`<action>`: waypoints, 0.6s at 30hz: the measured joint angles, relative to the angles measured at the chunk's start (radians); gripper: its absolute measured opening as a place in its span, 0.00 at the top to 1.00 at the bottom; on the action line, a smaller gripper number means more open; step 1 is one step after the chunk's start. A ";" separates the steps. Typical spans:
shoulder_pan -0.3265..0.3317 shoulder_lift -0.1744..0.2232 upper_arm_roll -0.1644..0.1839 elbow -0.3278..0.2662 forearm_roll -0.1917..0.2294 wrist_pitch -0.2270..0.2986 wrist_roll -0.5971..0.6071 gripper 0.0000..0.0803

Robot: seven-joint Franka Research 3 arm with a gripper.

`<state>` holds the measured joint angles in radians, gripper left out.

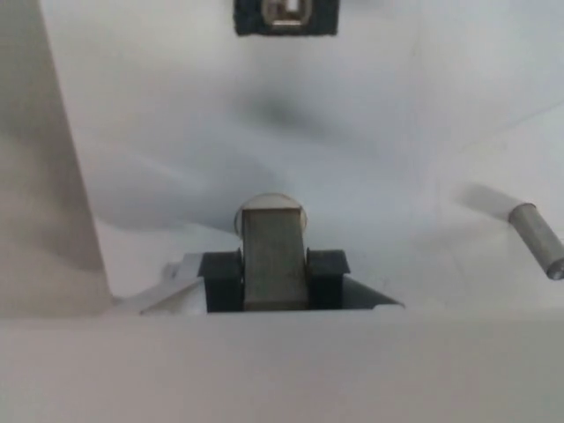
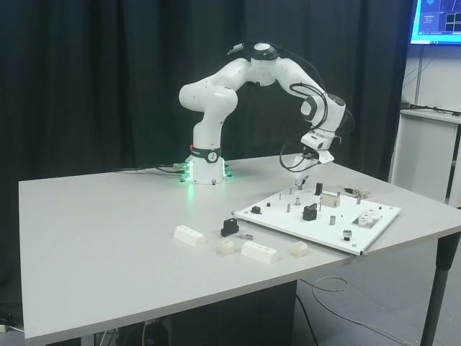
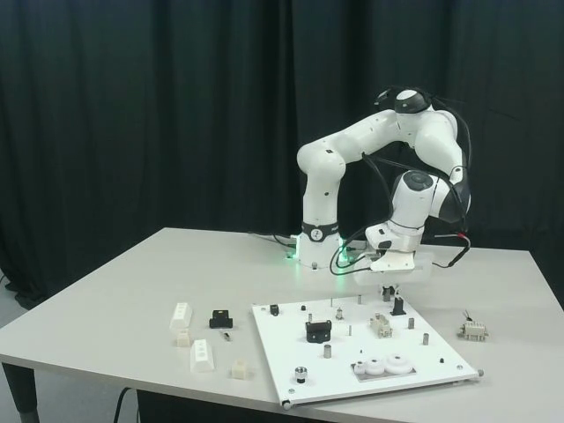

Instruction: Remove square peg 4.

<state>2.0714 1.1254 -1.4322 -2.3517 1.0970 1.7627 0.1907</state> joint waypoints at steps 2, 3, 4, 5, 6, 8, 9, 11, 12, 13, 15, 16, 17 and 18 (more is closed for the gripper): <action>0.000 0.000 -0.005 0.002 -0.002 -0.005 0.000 0.81; 0.000 0.000 -0.008 0.003 -0.004 -0.008 0.000 0.81; 0.000 0.000 -0.010 0.004 -0.005 -0.010 0.000 0.81; 0.000 0.000 -0.013 0.005 -0.007 -0.013 0.000 0.81; 0.000 0.000 -0.016 0.006 -0.009 -0.017 0.000 0.81; 0.000 0.000 -0.022 0.008 -0.012 -0.024 0.000 0.81; 0.000 0.000 -0.026 0.009 -0.014 -0.027 0.000 0.81; 0.000 0.000 -0.032 0.010 -0.017 -0.034 0.000 0.81; 0.000 0.000 -0.035 0.010 -0.018 -0.037 0.000 0.81; 0.000 0.000 -0.038 0.011 -0.020 -0.040 0.000 0.81; 0.000 0.000 -0.045 0.012 -0.027 -0.043 0.001 0.81; 0.001 0.000 -0.048 0.012 -0.031 -0.045 0.001 0.81; 0.001 0.000 -0.052 0.012 -0.034 -0.048 0.001 0.81; 0.001 0.000 -0.056 0.013 -0.038 -0.052 0.001 0.81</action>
<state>2.0722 1.1256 -1.4882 -2.3390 1.0588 1.7112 0.1920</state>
